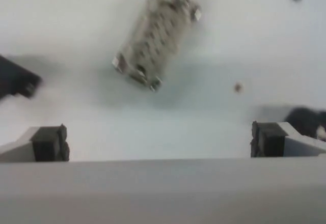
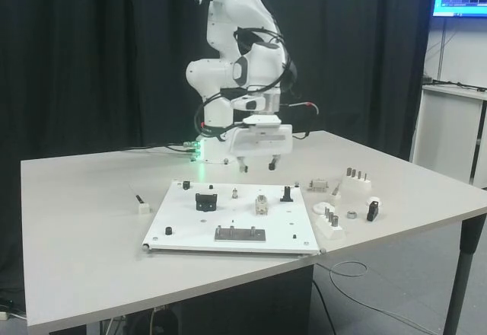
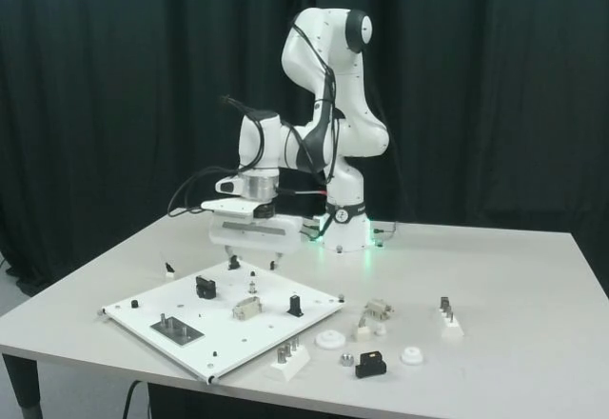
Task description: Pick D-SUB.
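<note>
The D-SUB (image 1: pixel 155 35) is a grey metal connector lying flat and slanted on the white board (image 1: pixel 244 46). It lies near the board's middle in the room views, as the D-SUB (image 2: pixel 261 204) and the D-SUB (image 3: pixel 246 309). My gripper (image 1: pixel 158 141) is open, its black pads (image 1: pixel 48 142) wide apart with nothing between them. The gripper (image 2: pixel 259 167) hangs above the board's far part, a little behind the connector and well above it. The same stance of the gripper (image 3: pixel 252 263) shows in the second room view.
On the board (image 2: pixel 228 221) stand a black part (image 2: pixel 205 201), another black part (image 2: pixel 286 193) and a grey metal block (image 2: pixel 240 234). Right of the board are white holders (image 2: pixel 331 224) with pins and a black piece (image 2: pixel 372 209). A small white block (image 2: pixel 143 208) lies to the left.
</note>
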